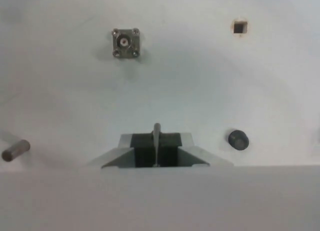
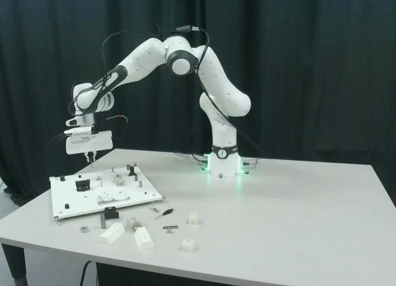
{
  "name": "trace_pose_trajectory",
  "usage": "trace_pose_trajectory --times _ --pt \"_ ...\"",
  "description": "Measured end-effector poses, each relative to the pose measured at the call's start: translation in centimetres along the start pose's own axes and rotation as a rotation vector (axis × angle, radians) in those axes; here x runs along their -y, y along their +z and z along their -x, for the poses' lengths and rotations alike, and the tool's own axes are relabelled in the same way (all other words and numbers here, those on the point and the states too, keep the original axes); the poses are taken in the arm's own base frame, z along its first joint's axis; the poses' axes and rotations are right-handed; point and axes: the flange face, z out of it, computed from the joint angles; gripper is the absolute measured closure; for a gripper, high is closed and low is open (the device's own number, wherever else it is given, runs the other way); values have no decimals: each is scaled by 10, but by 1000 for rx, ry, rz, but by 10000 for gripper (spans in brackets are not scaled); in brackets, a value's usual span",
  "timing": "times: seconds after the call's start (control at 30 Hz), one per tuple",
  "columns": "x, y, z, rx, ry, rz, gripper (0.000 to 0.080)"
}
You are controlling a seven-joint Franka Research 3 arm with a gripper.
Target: Place round peg 1.
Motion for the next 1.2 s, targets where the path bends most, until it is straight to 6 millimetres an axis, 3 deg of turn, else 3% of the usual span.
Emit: trace_pose_trajectory --times 0.5,0.9,1.2 --pt "26 -9 -38 -45 68 -46 787" --pt "69 -9 -85 -55 72 -118 787" --pt "111 2 -118 -33 66 -172 787"
